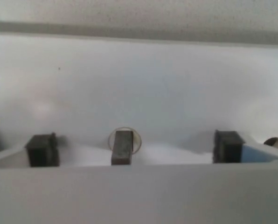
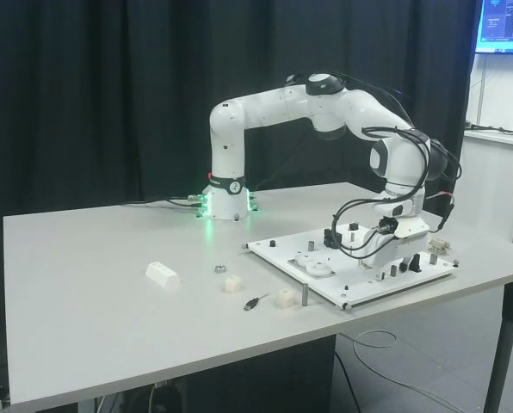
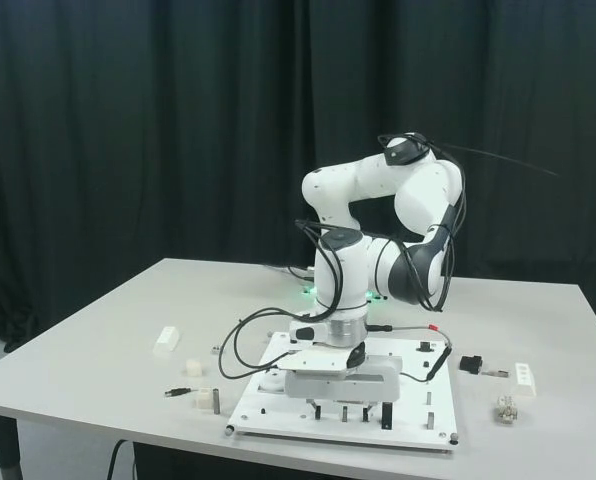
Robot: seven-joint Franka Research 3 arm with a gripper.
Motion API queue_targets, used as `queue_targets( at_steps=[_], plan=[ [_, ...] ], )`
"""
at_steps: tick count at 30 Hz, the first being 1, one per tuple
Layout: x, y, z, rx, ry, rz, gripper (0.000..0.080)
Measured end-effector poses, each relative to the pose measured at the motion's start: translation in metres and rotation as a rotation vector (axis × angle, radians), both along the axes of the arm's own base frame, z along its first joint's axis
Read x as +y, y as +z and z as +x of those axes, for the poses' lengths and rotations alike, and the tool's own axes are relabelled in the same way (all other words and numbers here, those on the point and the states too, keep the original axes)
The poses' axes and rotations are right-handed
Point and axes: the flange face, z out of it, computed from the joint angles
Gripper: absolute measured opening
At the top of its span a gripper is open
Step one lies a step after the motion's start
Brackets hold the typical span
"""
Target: Remove square peg 3.
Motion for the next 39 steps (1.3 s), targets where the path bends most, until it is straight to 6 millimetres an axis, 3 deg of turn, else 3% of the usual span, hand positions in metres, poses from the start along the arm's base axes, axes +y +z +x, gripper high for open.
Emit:
queue_targets(
  at_steps=[2, 3, 12, 13, 17, 18, 23, 24, 39],
  plan=[
    [-0.0004, -0.0004, -0.0002, 0.001, 0.001, 0.000, 0.0800],
    [-0.0007, -0.0004, -0.0003, 0.001, 0.001, 0.000, 0.0704],
    [-0.0022, -0.0011, -0.0011, 0.004, -0.001, -0.001, 0.0704],
    [-0.0022, -0.0012, -0.0011, 0.004, -0.001, -0.001, 0.0328],
    [-0.0006, -0.0012, -0.0013, 0.007, 0.008, 0.004, 0.0328],
    [0.0008, -0.0012, -0.0014, 0.007, 0.013, 0.006, 0.0148],
    [0.0040, -0.0013, -0.0019, 0.008, 0.022, 0.008, 0.0148],
    [0.0040, -0.0012, -0.0019, 0.008, 0.021, 0.008, 0.0077],
    [0.0042, -0.0009, -0.0019, 0.007, 0.023, 0.007, 0.0077]
  ],
)
